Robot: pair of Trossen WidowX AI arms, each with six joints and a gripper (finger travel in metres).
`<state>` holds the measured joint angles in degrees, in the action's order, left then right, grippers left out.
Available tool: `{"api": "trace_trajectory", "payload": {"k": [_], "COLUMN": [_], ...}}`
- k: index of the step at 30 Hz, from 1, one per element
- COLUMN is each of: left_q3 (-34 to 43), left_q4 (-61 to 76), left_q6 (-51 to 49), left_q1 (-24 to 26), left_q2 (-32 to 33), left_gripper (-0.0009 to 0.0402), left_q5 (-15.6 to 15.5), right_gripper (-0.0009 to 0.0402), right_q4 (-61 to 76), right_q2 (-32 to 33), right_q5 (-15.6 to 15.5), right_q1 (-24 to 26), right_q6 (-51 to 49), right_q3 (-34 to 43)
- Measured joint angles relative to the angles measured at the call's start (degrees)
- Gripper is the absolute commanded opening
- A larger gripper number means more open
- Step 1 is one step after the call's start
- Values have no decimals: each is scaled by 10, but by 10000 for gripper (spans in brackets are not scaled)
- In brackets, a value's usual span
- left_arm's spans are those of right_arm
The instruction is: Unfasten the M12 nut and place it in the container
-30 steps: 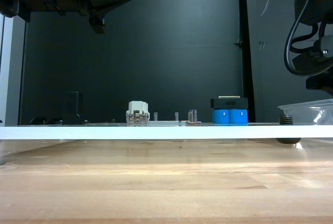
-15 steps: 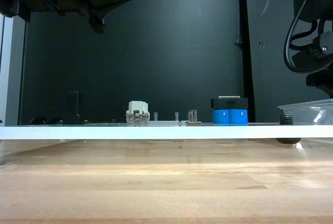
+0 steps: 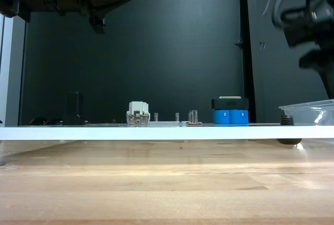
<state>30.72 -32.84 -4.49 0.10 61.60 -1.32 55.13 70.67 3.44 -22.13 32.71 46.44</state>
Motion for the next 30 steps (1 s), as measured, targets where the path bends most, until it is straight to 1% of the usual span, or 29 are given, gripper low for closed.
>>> {"api": "trace_trajectory", "payload": {"k": [5, 11, 14, 16, 17, 18, 21, 23, 25, 27, 28, 30], "left_q3": [0, 0, 0, 0, 0, 0, 0, 0, 0, 0, 0, 0], "left_q4": [0, 0, 0, 0, 0, 0, 0, 0, 0, 0, 0, 0], "left_q6": [0, 0, 0, 0, 0, 0, 0, 0, 0, 0, 0, 0], "left_q1": [0, 0, 0, 0, 0, 0, 0, 0, 0, 0, 0, 0], "left_q2": [0, 0, 0, 0, 0, 0, 0, 0, 0, 0, 0, 0], "left_gripper": [0, 0, 0, 0, 0, 0, 0, 0, 0, 0, 0, 0], "left_q5": [0, 0, 0, 0, 0, 0, 0, 0, 0, 0, 0, 0], "right_gripper": [202, 129, 73, 24, -1, -3, 17, 13, -1, 2, 1, -1], "right_q4": [44, 63, 58, 30, 9, -18, -100, -169, -238, -299, -326, -382], "right_q2": [-18, -27, -27, -28, -29, -31, -38, -46, -56, -63, -65, -69], "right_q5": [1, 1, 5, 17, 17, 17, 16, 16, 16, 14, 10, -10], "right_q1": [20, 79, 105, 118, 126, 132, 146, 151, 158, 170, 178, 195], "right_q6": [-6, -69, -111, -139, -152, -164, -186, -194, -211, -234, -250, -275], "right_q3": [70, 155, 182, 186, 186, 184, 174, 162, 144, 128, 120, 101]}}
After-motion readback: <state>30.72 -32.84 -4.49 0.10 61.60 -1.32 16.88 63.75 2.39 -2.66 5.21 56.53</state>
